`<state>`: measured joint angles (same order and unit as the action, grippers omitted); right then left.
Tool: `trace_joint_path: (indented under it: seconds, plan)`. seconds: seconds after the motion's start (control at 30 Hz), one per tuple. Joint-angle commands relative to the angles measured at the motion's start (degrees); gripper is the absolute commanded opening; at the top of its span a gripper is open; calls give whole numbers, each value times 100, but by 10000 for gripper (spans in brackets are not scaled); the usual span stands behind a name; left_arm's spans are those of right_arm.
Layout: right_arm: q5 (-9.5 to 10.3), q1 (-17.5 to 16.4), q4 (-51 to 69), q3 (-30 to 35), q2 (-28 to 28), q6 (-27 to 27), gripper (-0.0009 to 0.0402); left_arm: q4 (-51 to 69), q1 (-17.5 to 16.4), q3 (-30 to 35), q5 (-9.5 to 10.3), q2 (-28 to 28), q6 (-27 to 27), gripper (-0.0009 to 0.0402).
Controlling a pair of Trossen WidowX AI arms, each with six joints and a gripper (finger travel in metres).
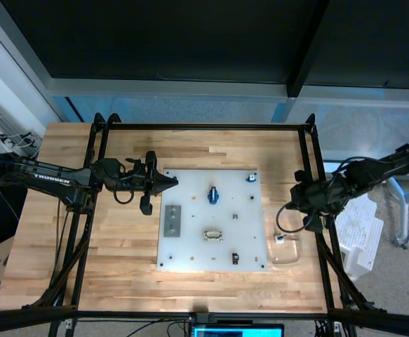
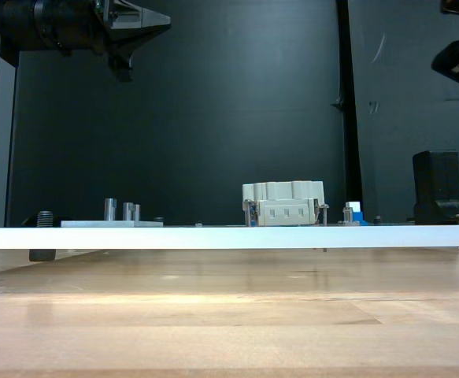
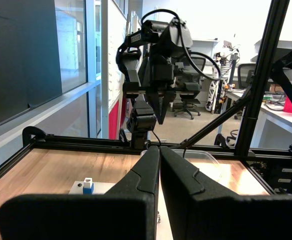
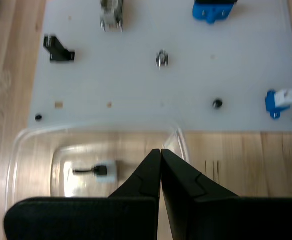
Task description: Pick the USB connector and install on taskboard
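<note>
The USB connector is a tiny whitish block lying in a clear plastic tray just right of the taskboard. The right wrist view shows the USB connector on the floor of the tray, below and beside the tips of my right gripper. That right gripper hangs shut and empty above the tray's far end. My left gripper hovers shut and empty over the taskboard's far left edge; in the low view the left gripper is high above the board.
The taskboard carries a blue part, a grey block, a silver-beige connector, a black socket and a small blue-white piece. A black frame surrounds the wooden table.
</note>
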<state>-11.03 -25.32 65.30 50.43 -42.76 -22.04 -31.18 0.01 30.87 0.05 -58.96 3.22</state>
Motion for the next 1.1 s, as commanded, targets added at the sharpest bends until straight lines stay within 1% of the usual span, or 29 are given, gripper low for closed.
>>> trace_joint_path:
  seconds: [0.03, 0.17, 0.2, 0.3, 0.53, 0.6, 0.63, 0.7, 0.87, 0.93, 1.07, 1.1]
  plan:
    - [-162, -472, 190, -7, -52, -439, 0, 0, -2, 0, 0, -2, 0, 0]
    - [-219, -990, 299, -26, -188, -944, 0, 0, -2, 0, 0, -2, 0, 0]
    - [-280, -1113, 337, -31, -254, -1067, 0, 0, 0, 2, 0, -2, 0, 0]
    - [-302, -1453, 389, -46, -514, -1314, 0, 0, 0, 0, 0, 0, 0, 0]
    - [-302, -1947, 352, -48, -1128, -1919, 2, 0, 0, 0, 0, 0, 0, 0]
    - [-328, -2157, 293, -55, -1298, -2114, 11, 0, 0, 0, 0, 0, 0, 0]
    - [-389, -2256, 234, -72, -1386, -2184, 18, 0, 0, 2, 0, 0, 0, 0]
    - [-422, -2409, 68, -129, -1537, -2299, 36, 0, 0, 2, 0, 0, 0, 0]
    - [-402, -2459, -391, -323, -1733, -2503, 89, 0, 0, 0, 0, -2, 0, 0]
    - [-452, -2459, -514, -374, -1779, -2503, 106, 0, 0, 2, 0, 0, 0, 0]
    - [-483, -2452, -581, -466, -1864, -2503, 125, 0, -2, 0, 0, -2, 0, 0]
    - [-540, -2452, -608, -492, -1888, -2503, 127, 0, 0, 2, 0, 0, 0, 0]
